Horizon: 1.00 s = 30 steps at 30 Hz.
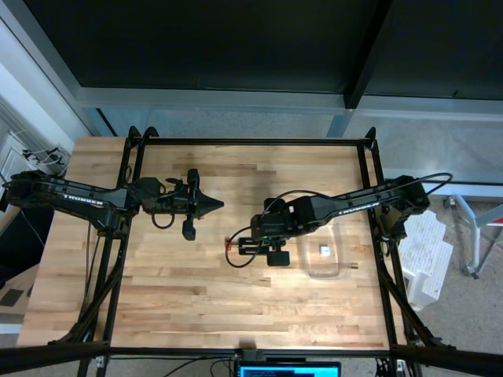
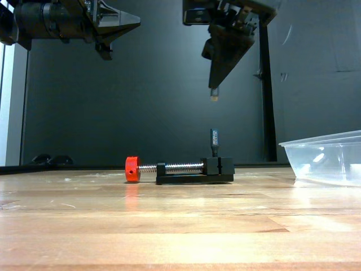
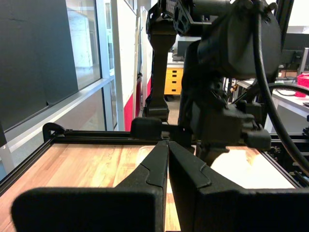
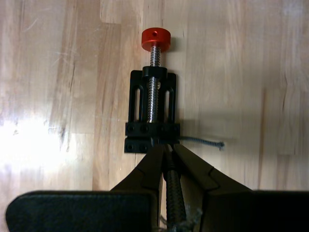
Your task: Remove the USB-C connector from taskboard and place in the container
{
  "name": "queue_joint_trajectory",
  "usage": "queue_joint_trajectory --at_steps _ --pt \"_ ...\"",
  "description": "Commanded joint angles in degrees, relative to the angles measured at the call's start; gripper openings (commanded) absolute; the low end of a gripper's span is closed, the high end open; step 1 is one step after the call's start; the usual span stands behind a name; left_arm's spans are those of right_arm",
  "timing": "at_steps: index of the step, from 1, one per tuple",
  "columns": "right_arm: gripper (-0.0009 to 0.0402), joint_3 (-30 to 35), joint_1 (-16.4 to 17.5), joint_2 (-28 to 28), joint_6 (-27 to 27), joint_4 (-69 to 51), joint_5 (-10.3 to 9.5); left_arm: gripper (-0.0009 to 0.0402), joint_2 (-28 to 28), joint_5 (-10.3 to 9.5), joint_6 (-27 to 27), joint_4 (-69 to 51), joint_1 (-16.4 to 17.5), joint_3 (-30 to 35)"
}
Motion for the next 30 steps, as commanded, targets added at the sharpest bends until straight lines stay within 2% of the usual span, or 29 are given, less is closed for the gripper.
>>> queue_joint_trajectory --at_steps 1,17,30 --pt "0.0 -2.43 0.15 -2.73 1.18 0.11 -0.04 0.0 0.02 0.02 0.02 0.0 0.02 0.02" --pt "0.0 -20.39 1.62 -18.16 5.53 0.63 0.04 0.0 0.02 0.0 0.02 0.0 0.0 0.02" --pt "0.0 -31.82 3.32 -28.89 8.31 -0.26 0.31 0.0 0.0 0.0 0.02 0.02 0.0 0.02"
